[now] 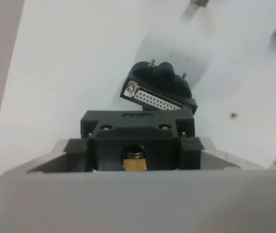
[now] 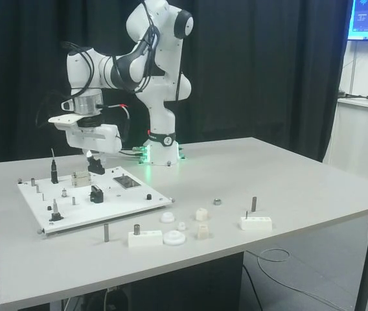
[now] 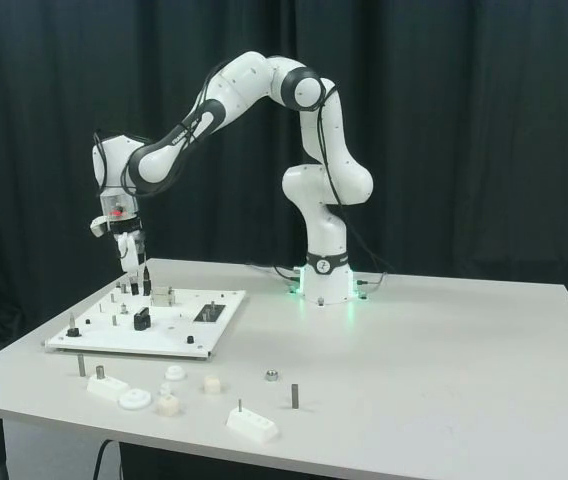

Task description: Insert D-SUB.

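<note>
Wrist view: claw (image 1: 138,154) clamped on the black D-SUB plug (image 1: 138,130), a finger pressed against each end of the housing. Held in the air, above the white board (image 1: 79,73), not yet touching anything.

Below and just ahead: mating D-SUB socket (image 1: 158,93) in its black housing, fixed on the board, pin-hole face turned up. Appears rotated against the held plug, long axes not parallel. No contact yet between the two.

First room view: claw (image 2: 95,162) over the far side of the board (image 2: 138,202), near the table's (image 2: 268,175) left end. Socket (image 2: 96,193) lower and nearer the camera. Other fixtures close by: upright posts and a small grey block (image 2: 79,179).

Risks, as judged:
- Angular mismatch. Likely to jam shell edge against shell edge if lowered without a turn of the wrist first.
- Offset. Not centred over the socket; straight descent likely to land on the housing or the bare board.
- Bent pins or a scraped face if pushed hard while misaligned.
- Slip in the grip. Smooth housing, narrow hold; could tilt between the fingers under a side load.
- Two thin screw posts (image 1: 152,62) on the socket housing; could snag the plug body.
- Neighbouring posts within reach during any sideways correction.
</note>
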You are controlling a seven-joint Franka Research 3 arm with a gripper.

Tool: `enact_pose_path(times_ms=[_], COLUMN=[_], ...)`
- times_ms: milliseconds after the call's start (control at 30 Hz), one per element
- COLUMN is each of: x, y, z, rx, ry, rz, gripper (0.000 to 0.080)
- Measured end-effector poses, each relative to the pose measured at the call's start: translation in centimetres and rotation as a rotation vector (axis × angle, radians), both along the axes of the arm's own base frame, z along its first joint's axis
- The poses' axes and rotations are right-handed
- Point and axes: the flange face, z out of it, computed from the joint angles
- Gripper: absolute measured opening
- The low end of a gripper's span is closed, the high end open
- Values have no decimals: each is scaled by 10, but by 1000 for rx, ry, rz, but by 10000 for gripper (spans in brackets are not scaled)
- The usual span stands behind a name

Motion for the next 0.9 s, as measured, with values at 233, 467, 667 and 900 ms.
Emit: enact_pose_path(times_ms=[233,467,667,900], x=[-5,-4,-2,0], y=[11,19,24,27], z=[-7,-12,-15,-17], rx=[-46,-89,-103,-106], ry=[-8,-7,1,8], rz=[-91,-163,-213,-261], gripper=[380,380,380,380])
